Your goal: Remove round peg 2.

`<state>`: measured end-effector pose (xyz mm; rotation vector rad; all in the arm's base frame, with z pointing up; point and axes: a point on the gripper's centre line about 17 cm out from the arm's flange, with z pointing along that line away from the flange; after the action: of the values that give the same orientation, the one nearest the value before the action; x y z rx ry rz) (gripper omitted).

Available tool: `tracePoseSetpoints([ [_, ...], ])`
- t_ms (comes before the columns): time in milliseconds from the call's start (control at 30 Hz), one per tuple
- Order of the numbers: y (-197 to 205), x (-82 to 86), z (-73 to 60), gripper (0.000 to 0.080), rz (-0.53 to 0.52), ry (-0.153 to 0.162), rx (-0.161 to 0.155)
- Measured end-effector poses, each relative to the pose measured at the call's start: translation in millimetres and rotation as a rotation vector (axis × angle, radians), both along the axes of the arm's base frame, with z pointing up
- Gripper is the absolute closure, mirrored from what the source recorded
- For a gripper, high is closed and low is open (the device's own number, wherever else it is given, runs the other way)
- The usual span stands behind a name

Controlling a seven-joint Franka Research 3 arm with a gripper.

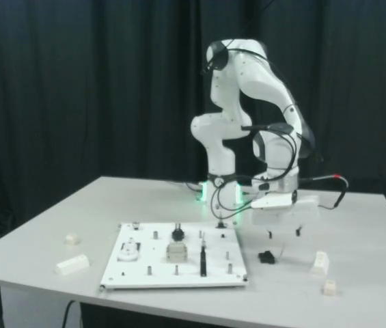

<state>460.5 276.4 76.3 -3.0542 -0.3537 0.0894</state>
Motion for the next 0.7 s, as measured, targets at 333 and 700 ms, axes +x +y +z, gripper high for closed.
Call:
tracePoseSetpoints([
  [333, 2.9, 1.3, 3.4, 0.0034, 0.003, 0.002, 0.001],
  [700, 5.4, 2.9, 8.1, 0.0003, -0.009, 0.009, -0.001],
])
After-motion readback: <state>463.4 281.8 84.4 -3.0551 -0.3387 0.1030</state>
